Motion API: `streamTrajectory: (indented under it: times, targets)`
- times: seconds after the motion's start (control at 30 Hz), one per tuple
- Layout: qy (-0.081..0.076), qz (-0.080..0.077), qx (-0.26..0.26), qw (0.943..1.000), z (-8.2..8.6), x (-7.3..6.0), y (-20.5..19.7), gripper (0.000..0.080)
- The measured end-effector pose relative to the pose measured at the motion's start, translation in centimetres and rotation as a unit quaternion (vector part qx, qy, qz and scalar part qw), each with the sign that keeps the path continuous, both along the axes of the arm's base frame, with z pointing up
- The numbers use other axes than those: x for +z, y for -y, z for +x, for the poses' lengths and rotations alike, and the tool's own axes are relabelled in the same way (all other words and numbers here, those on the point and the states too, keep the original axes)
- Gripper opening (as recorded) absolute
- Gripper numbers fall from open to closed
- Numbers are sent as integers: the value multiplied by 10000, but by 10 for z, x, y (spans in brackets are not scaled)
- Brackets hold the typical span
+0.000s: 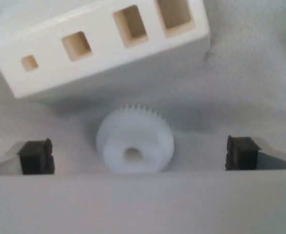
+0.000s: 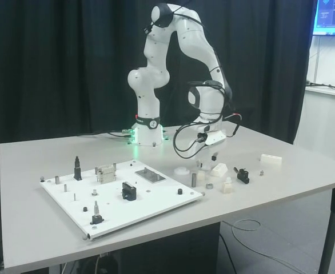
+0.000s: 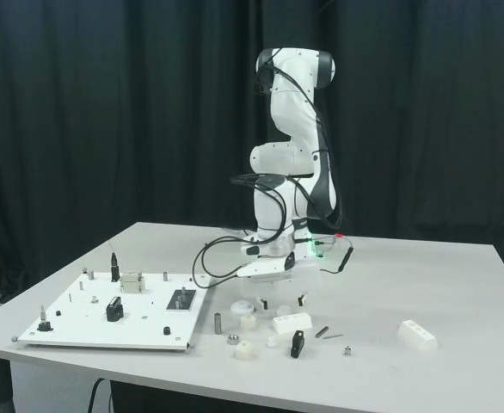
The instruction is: Remove USB.
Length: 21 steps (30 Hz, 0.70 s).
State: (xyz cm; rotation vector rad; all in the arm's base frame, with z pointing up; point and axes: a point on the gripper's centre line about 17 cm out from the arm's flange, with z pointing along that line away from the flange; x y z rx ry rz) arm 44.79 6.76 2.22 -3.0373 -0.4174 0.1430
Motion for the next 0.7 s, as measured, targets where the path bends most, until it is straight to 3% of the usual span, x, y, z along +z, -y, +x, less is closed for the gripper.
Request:
streamTrajectory:
  times: [0.1,0.13,0.7]
  targets:
    - [8,1,-19,10000,1,0,-2,756]
    - [11,2,-24,10000,1,1,-2,791]
    - [136,30,-78,9999,13,10,-5,800]
